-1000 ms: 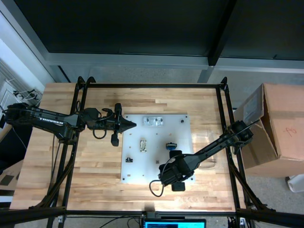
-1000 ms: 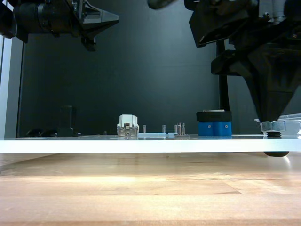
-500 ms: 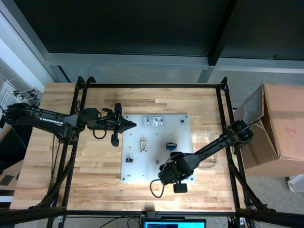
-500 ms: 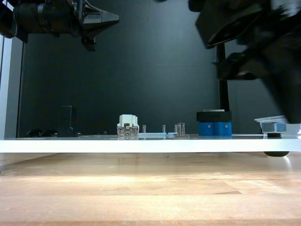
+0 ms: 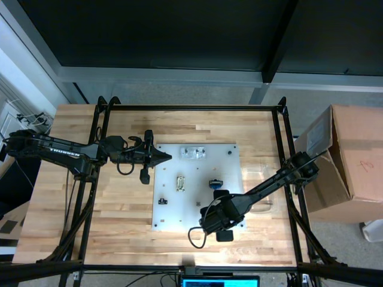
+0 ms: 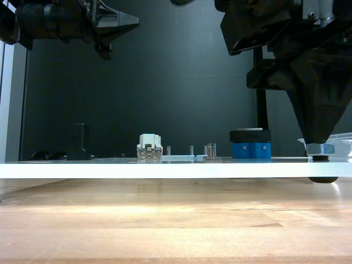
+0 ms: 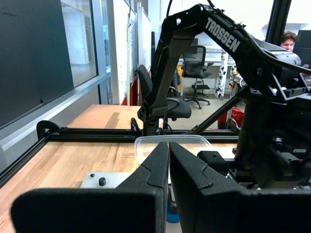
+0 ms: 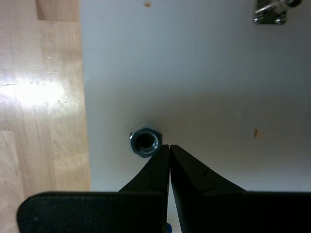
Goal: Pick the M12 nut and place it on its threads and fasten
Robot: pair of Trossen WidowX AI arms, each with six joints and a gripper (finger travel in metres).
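My right gripper is matte black, and so is my left gripper, with white "TROSSEN" lettering on the black arm. The M12 nut is shiny silver with a dark bore, above its black stud. The board is plain white. The table is pale wood in lighter and darker strips. A blue block wears a black cap. The cardboard box on the right is brown.
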